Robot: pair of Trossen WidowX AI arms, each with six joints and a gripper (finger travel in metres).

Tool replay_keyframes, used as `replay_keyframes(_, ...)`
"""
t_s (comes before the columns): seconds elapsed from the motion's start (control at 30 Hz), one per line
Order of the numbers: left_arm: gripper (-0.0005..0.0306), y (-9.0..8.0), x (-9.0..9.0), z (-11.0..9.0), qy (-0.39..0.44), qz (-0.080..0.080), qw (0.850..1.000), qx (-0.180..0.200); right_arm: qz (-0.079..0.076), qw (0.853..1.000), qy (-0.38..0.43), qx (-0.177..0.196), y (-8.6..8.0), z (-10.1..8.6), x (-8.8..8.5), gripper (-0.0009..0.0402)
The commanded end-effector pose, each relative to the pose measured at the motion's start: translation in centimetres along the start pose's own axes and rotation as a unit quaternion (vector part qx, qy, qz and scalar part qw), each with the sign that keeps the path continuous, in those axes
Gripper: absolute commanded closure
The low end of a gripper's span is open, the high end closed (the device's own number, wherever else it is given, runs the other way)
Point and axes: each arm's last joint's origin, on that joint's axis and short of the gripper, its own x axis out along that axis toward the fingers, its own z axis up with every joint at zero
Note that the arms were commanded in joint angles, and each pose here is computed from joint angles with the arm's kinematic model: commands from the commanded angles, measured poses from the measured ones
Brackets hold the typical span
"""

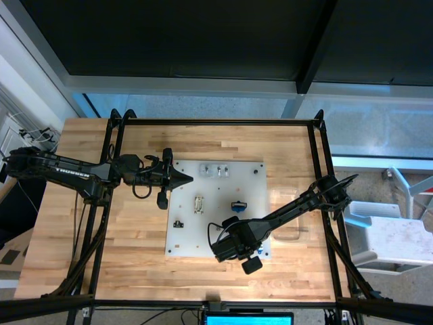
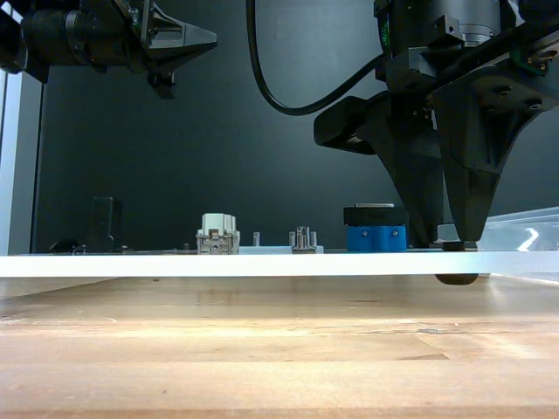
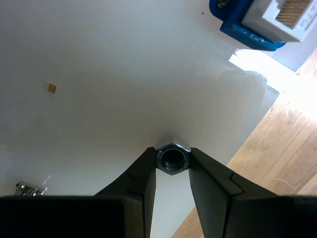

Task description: Pick the M12 fastener and fasten on the M12 threads

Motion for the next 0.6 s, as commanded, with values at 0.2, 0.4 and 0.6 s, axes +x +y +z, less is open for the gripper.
replay_keyframes(0.2,0.0300,0.00,0.00,0.00,0.000,0.000,1.000,0.000,-0.002,1.000,0.000,-0.002,-0.03,0.00,0.02,0.0364)
replay_keyframes(0.4,0.0300,0.01,0.00,0.00,0.000,0.000,1.000,0.000,-0.002,1.000,0.005,-0.001,-0.01,-0.11,-0.02,0.0364)
replay_keyframes(0.6,0.0300,0.00,0.00,0.00,0.000,0.000,1.000,0.000,-0.002,1.000,0.006,-0.001,-0.01,-0.13,-0.02,0.0364)
